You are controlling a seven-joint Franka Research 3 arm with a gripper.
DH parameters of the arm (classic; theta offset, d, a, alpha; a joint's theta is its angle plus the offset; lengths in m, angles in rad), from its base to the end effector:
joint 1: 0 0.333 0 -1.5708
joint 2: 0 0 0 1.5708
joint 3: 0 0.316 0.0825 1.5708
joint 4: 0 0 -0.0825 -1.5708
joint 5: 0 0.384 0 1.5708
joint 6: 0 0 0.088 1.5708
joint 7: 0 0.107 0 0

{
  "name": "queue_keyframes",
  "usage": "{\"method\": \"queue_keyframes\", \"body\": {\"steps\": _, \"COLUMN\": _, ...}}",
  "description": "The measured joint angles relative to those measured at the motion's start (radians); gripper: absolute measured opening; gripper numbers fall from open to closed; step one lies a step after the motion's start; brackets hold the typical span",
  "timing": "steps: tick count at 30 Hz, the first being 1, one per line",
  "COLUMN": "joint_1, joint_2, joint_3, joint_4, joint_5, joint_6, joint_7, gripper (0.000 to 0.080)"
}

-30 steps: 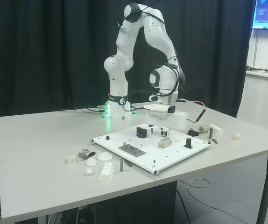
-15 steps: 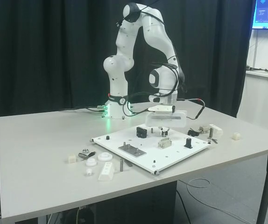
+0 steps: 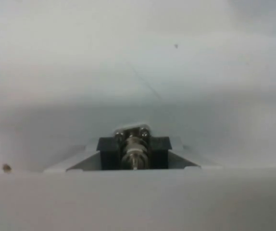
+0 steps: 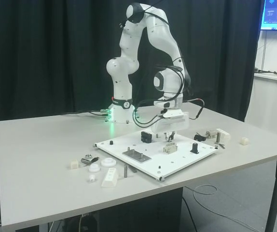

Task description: Remove BNC.

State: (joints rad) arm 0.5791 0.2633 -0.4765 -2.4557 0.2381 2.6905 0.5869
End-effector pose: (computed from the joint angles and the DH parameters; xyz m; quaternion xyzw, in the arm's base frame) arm 0.4819 0.0333 0.2058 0.9420 -0.3354 0.0085 0.0051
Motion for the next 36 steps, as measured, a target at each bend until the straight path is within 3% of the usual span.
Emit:
{"method": "queue_keyframes", "body": {"steps": 9, "joint_1": -0.013, "joint_2": -0.001, "joint_3": 0.009, "joint_4": 0.005, "joint_5": 0.004, "joint_6": -0.011, "joint_7": -0.277, "gripper": 0.0121}}
{"method": "queue_keyframes", "body": {"steps": 27, "joint_1": -0.022, "joint_2": -0.001, "joint_3": 0.013, "joint_4": 0.013, "joint_5": 0.018, "joint_6": -0.033, "joint_7": -0.715, "gripper": 0.0121}}
{"method": "queue_keyframes", "body": {"steps": 36, "joint_1": -0.024, "joint_2": 0.001, "joint_3": 0.013, "joint_4": 0.016, "joint_5": 0.03, "joint_6": -0.038, "joint_7": -0.827, "gripper": 0.0121}}
